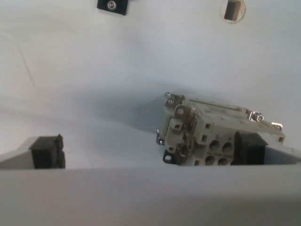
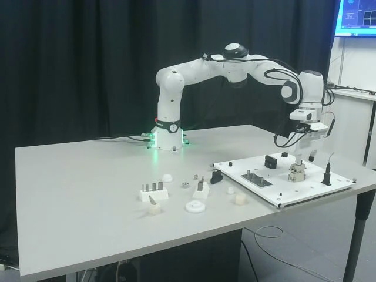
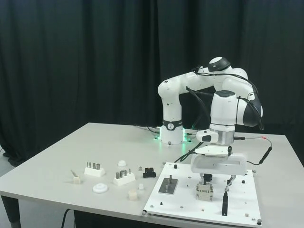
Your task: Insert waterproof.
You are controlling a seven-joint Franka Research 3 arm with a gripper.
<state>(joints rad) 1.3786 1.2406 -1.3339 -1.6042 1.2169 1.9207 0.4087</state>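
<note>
**Gripper wide open at the waterproof connector on the white board**

While the white arm [image 3: 223,102] reaches out from its base over the grey table [image 2: 88,176], the gripper [image 3: 216,181] stands directly above the waterproof connector [image 3: 204,191]. This connector sits on the white board [image 3: 180,205] at the table's edge. Seen from the wrist, one black finger pad [image 1: 249,148] is just beside the connector [image 1: 207,136]; whether they touch cannot be told. The other pad [image 1: 47,151] is well apart from it. The jaws are spread wide and hold nothing. A black upright part [image 3: 224,203] stands on the board near the connector. Small white fixtures [image 2: 154,191] lie on the bare table, well apart from the board
</note>
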